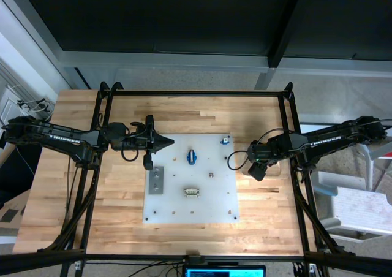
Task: Remove the HAN10-E connector and place it in the container
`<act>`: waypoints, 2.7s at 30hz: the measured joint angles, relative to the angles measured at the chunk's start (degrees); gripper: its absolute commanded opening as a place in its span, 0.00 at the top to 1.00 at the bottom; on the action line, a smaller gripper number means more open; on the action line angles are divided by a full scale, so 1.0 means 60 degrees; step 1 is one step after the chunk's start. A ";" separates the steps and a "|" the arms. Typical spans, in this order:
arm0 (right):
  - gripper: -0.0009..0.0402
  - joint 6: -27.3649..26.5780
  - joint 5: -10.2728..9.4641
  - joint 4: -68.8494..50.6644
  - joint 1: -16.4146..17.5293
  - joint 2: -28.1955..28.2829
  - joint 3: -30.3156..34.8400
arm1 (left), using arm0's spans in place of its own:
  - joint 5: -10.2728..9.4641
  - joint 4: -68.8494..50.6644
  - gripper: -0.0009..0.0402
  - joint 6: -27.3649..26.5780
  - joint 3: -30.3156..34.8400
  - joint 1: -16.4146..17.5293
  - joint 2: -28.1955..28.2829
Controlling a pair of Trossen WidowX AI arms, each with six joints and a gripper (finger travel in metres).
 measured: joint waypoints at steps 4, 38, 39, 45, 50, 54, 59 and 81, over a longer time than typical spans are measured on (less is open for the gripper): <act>0.61 -0.0004 0.0000 0.0036 0.0000 0.0000 0.0000 | 0.0004 -0.0004 0.98 -0.0004 0.0004 0.0000 0.0000; 0.31 -0.0007 -0.0328 0.0393 0.0007 0.0004 0.0000 | 0.0000 -0.0004 0.98 0.0000 0.0004 0.0000 0.0000; 0.31 -0.0007 -0.0280 0.0393 0.0007 0.0004 0.0000 | 0.0000 -0.0004 0.98 0.0000 0.0004 0.0000 0.0000; 0.31 -0.0007 -0.0233 0.0481 0.0007 0.0004 0.0004 | 0.0004 0.0000 0.98 -0.0004 0.0004 0.0000 0.0000; 0.31 -0.0007 -0.0208 0.0543 0.0007 0.0004 0.0004 | 0.0004 0.0000 0.98 -0.0004 0.0000 0.0000 0.0000; 0.31 -0.0011 -0.0004 0.0546 0.0007 0.0004 0.0004 | 0.0000 0.0000 0.98 -0.0004 0.0004 0.0000 0.0004; 0.31 -0.0011 -0.0004 0.0554 0.0007 0.0004 0.0004 | 0.0000 -0.0004 0.98 0.0000 0.0000 0.0000 0.0004; 0.31 -0.0011 -0.0004 0.0572 0.0007 0.0007 0.0011 | 0.0004 -0.0004 0.98 0.0000 0.0004 0.0000 0.0004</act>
